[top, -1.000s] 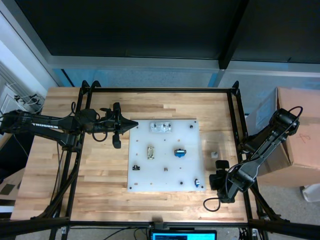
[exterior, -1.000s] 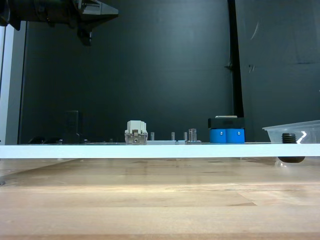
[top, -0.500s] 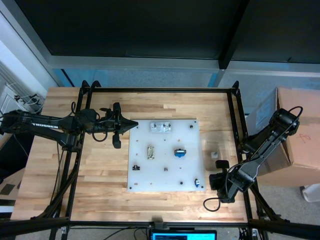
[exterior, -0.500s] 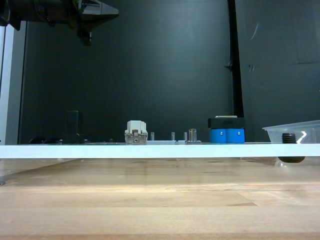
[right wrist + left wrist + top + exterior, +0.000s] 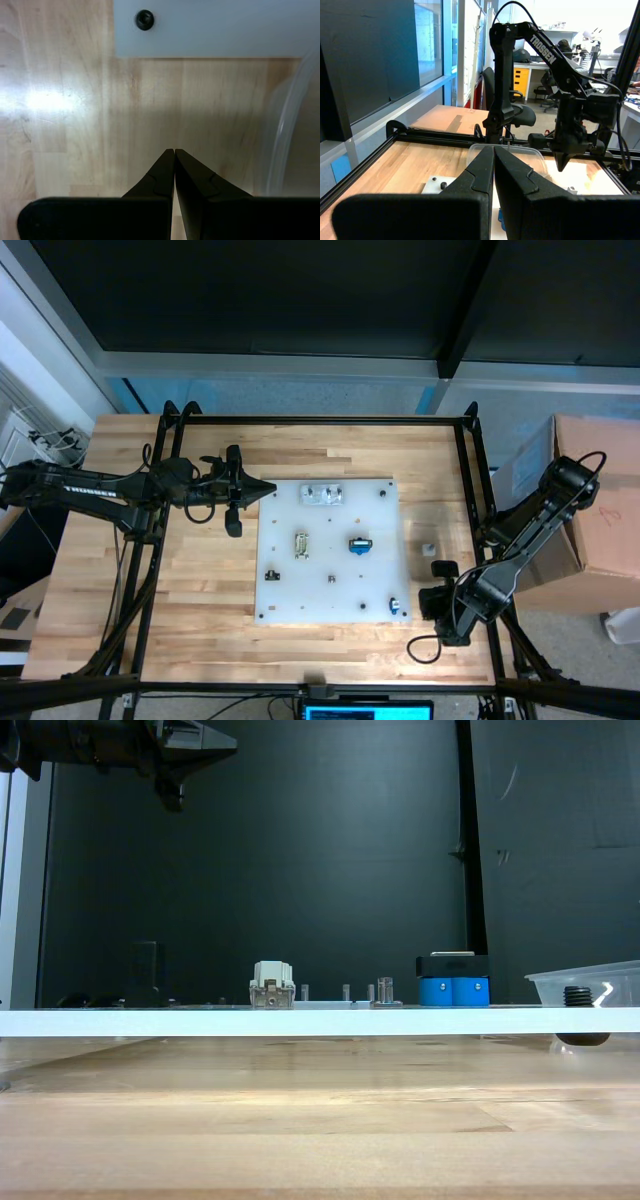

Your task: Pick the RJ45 connector and install on the taskboard

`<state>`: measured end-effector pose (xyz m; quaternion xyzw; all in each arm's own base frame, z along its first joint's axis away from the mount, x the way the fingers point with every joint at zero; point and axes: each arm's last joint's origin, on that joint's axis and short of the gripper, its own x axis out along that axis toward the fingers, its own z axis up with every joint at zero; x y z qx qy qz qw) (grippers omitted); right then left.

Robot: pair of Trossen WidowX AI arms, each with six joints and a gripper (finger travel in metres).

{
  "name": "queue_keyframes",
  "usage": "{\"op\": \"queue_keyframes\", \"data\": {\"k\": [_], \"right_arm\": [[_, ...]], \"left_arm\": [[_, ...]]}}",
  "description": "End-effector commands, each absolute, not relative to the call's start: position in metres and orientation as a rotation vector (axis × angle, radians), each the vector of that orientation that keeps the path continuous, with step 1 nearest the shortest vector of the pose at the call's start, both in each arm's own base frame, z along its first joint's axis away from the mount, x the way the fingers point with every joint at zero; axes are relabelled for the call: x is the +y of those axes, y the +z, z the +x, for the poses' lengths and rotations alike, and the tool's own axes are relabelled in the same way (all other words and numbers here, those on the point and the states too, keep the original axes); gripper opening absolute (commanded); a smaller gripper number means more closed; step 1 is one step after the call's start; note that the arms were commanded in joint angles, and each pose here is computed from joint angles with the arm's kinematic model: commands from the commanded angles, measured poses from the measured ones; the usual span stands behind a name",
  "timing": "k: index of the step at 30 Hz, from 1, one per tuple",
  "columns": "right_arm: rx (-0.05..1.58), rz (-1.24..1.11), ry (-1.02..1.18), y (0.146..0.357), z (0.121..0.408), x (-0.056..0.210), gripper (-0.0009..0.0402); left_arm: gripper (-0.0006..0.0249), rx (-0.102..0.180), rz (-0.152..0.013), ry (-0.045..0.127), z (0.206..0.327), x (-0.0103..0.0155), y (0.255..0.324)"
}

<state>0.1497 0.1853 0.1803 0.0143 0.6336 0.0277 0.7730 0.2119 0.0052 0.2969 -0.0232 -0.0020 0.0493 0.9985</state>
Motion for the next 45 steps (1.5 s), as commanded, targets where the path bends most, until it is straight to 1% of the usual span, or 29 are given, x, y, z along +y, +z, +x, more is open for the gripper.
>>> {"op": "queue_keyframes", "data": {"k": [1, 6, 16, 19, 23, 26, 37, 41, 45], "right_arm": [[1.356, 0.067, 0.09, 0.194, 0.146, 0.18, 0.0], [1.319, 0.115, 0.104, 0.217, 0.136, 0.165, 0.0], [1.33, 0.15, 0.06, 0.251, 0.105, 0.124, 0.0], [1.351, 0.131, 0.035, 0.265, 0.096, 0.113, 0.0], [1.349, 0.115, 0.009, 0.285, 0.088, 0.101, 0.0], [1.326, 0.129, 0.003, 0.294, 0.085, 0.096, 0.0], [1.329, 0.129, -0.006, 0.295, 0.083, 0.092, 0.0], [1.35, 0.102, -0.035, 0.295, 0.085, 0.083, 0.0], [1.332, 0.082, -0.04, 0.297, 0.091, 0.071, 0.0]], "left_arm": [[0.0, -0.004, -0.046, 0.099, 0.212, 0.0052, 0.2969], [0.0, -0.004, -0.046, 0.099, 0.212, 0.0053, 0.2969], [0.0, -0.004, -0.046, 0.099, 0.212, 0.0053, 0.2969], [0.0, -0.004, -0.046, 0.099, 0.212, 0.0052, 0.2969], [0.0, -0.004, -0.046, 0.099, 0.212, 0.0053, 0.2969], [0.0, -0.004, -0.046, 0.099, 0.212, 0.0052, 0.2969], [0.0, -0.004, -0.046, 0.099, 0.212, 0.0053, 0.2969], [0.0, -0.004, -0.046, 0.099, 0.212, 0.0053, 0.2969], [0.0, -0.004, -0.046, 0.099, 0.212, 0.0053, 0.2969]]}}
